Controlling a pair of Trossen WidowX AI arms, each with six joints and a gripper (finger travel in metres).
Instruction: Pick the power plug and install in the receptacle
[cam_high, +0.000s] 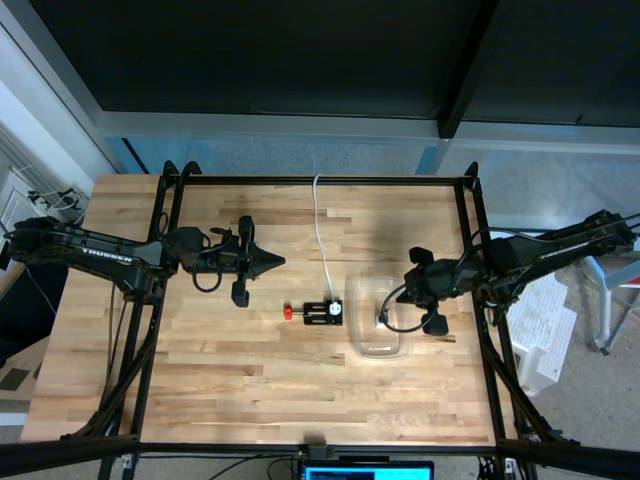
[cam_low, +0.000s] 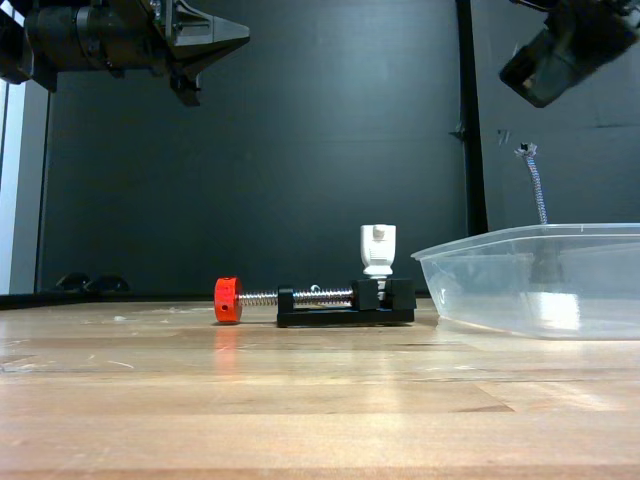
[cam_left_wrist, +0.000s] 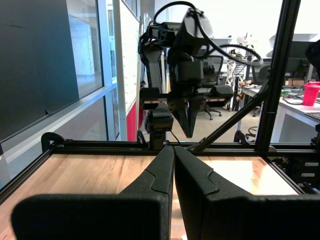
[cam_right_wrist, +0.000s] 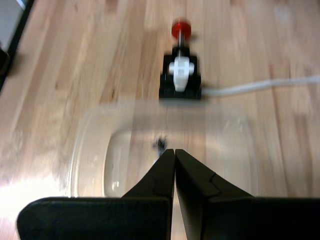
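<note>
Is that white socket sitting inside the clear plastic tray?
No, the receptacle stands in its black clamp beside the tray; left gripper hovers at left, right gripper over the tray.

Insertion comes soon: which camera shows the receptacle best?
Low view: the receptacle stands upright in its clamp, side-on, unobstructed. High view shows only its top; right wrist, beyond the tray; left wrist, nothing. Left gripper, shut, hangs left of it; right gripper, shut, above the tray.

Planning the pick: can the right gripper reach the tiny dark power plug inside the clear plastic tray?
Likely yes: right gripper, shut, hovers over the open-topped clear tray with nothing covering the power plug. Left gripper, shut, hangs far left.
</note>
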